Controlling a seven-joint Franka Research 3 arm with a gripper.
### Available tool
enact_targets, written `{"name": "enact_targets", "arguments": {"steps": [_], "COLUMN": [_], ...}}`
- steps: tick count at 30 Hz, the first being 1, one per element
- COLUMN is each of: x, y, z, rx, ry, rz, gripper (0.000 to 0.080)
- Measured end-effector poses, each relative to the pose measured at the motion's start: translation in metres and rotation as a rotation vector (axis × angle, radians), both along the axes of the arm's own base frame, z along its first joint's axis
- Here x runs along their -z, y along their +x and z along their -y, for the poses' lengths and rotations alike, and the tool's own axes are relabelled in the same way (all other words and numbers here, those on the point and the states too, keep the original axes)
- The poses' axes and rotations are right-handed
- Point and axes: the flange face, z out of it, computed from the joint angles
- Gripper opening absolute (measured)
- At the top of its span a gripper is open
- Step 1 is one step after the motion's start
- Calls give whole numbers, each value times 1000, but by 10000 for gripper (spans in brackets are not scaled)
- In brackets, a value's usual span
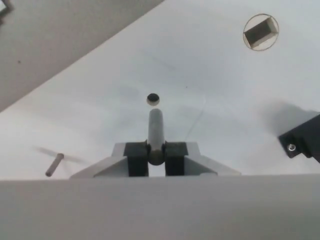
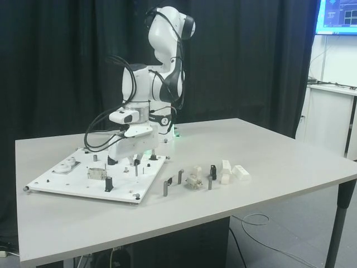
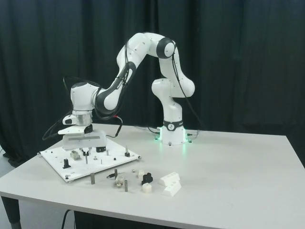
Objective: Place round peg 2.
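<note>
The gripper [image 1: 155, 159] pinches a smooth grey round peg [image 1: 155, 131] upright between its black fingers [image 1: 136, 159], just above the flat white board [image 1: 210, 75], its tip near a small round hole [image 1: 153, 99]. The board's straight edge meets the grey table [image 1: 60, 40] well aside. A second peg [image 1: 54, 165] lies loose; a black block [image 1: 305, 137] stands nearby.
</note>
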Motion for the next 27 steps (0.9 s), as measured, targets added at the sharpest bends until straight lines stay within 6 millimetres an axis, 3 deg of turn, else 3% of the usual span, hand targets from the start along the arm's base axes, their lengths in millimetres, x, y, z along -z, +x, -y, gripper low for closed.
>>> {"name": "enact_targets", "arguments": {"steps": [27], "x": [-9], "y": [5], "z": [-8], "rx": [-14], "ry": [10], "rz": [7], "gripper": [67]}}
